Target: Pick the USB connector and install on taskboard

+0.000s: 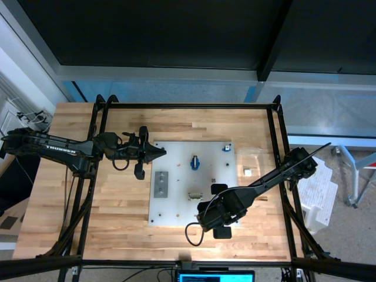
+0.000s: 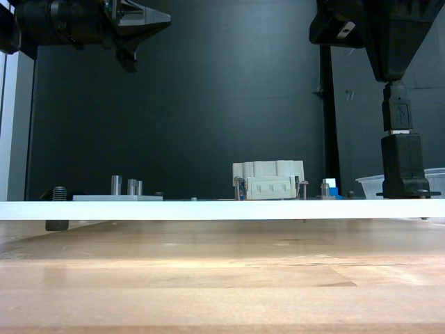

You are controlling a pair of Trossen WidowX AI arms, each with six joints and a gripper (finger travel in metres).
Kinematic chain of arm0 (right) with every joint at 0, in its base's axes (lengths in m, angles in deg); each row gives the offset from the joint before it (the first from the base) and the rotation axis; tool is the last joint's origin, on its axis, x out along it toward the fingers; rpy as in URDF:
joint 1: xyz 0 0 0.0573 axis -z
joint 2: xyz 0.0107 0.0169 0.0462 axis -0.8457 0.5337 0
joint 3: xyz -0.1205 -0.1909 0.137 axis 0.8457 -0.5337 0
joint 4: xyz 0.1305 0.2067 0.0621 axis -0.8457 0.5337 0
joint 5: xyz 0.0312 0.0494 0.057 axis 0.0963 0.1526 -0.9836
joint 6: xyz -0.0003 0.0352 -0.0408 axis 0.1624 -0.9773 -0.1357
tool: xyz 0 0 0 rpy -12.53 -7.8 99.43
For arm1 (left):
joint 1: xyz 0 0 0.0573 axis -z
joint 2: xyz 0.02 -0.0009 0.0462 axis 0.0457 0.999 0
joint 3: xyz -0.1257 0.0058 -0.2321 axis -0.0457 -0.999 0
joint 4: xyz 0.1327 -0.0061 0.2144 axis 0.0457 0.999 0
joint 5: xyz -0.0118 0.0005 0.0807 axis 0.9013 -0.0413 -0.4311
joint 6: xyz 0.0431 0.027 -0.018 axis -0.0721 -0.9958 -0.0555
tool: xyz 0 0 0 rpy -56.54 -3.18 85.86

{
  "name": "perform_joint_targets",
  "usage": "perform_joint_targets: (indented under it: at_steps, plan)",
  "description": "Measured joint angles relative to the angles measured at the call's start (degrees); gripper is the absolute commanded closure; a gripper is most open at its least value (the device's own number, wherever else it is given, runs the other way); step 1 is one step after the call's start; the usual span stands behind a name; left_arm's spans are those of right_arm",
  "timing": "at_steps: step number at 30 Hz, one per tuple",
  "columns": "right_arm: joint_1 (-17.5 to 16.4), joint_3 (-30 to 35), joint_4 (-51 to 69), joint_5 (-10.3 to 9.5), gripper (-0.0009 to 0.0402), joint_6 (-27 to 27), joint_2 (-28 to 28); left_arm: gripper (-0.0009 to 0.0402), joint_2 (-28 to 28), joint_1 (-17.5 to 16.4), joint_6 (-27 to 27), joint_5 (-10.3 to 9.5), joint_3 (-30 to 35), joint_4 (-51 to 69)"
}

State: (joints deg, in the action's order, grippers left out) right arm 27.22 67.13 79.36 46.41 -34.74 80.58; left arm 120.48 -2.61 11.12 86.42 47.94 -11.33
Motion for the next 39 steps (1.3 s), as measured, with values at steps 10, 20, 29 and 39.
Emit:
perform_joint_targets:
  at_steps: [10, 20, 29, 39]
  plan:
    - [-0.09, -0.24, -0.17, -0.09, 0.0393, 0.0, -0.02, 0.0393, 0.0, 0.0, -0.02, 0.0, 0.0, -0.02]
    - [-0.22, -0.28, -0.26, -0.24, 0.0393, 0.0, 0.02, 0.0393, 0.0, 0.0, -0.02, 0.0, 0.0, -0.02]
    - [-0.37, -0.44, -0.66, -0.44, 0.0393, 0.0, 0.46, 0.0393, 0.0, 0.0, 0.0, 0.0, 0.0, 0.0]
    - [-0.5, -0.44, -0.83, -0.55, 0.0393, 0.0, 0.55, 0.0393, 0.0, 0.0, 0.0, 0.0, 0.0, -0.02]
